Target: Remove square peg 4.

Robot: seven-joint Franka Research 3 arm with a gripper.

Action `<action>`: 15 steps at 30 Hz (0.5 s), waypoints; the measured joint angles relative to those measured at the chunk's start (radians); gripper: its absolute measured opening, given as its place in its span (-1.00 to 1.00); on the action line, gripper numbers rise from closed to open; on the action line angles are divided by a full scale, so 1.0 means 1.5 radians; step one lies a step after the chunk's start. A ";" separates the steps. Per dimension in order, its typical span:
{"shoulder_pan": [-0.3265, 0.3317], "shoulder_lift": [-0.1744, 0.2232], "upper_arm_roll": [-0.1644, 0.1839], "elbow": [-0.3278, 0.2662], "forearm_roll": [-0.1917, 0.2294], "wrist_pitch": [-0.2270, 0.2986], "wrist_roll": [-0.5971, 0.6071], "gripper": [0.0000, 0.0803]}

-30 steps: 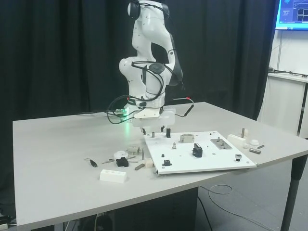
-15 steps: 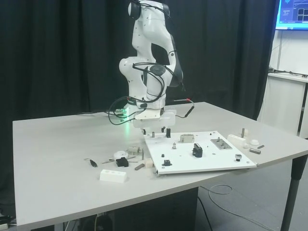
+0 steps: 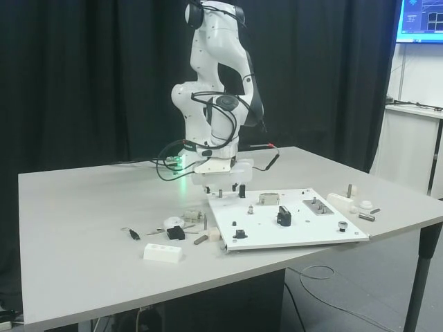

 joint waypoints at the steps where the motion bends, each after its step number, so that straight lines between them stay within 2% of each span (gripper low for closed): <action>1: 0.000 0.001 0.000 0.000 0.000 0.001 0.000 0.99; 14: 0.000 0.010 0.004 -0.001 0.002 0.012 0.000 0.99; 15: 0.000 0.011 0.004 -0.001 0.002 0.012 0.000 0.77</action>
